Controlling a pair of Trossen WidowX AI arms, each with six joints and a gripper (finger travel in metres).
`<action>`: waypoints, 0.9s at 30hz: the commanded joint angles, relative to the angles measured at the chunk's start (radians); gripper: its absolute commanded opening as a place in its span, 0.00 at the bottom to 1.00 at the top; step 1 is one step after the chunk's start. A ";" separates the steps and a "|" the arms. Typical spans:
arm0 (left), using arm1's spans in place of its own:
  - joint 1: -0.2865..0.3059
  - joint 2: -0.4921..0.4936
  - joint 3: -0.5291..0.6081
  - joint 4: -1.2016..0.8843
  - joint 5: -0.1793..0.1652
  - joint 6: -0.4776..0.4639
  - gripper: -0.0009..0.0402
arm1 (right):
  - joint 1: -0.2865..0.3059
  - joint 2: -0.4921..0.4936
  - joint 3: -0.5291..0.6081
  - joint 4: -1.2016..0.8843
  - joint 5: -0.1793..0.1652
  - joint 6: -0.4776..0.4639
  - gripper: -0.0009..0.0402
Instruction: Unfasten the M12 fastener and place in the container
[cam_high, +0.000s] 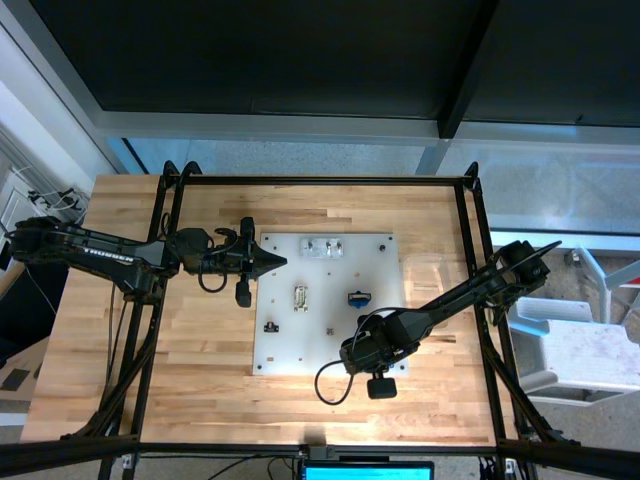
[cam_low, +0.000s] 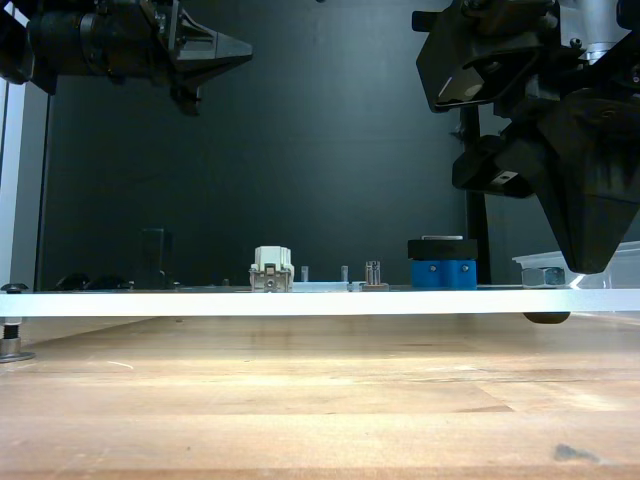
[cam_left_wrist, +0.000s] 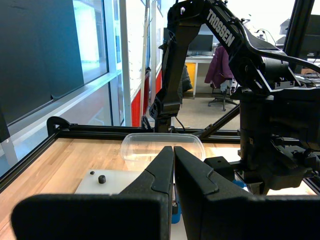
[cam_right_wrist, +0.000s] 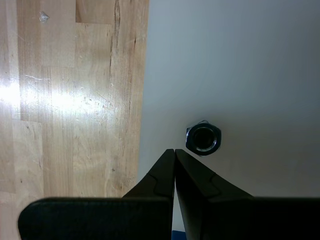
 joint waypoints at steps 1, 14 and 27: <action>0.000 0.000 0.000 0.000 0.000 0.000 0.02 | 0.000 0.002 -0.006 0.000 0.007 0.001 0.02; 0.000 0.000 0.000 0.000 0.000 0.000 0.02 | 0.000 0.002 -0.011 0.002 0.021 -0.003 0.02; 0.000 0.000 0.000 0.000 0.000 0.000 0.02 | 0.000 -0.013 0.026 -0.128 0.288 0.038 0.02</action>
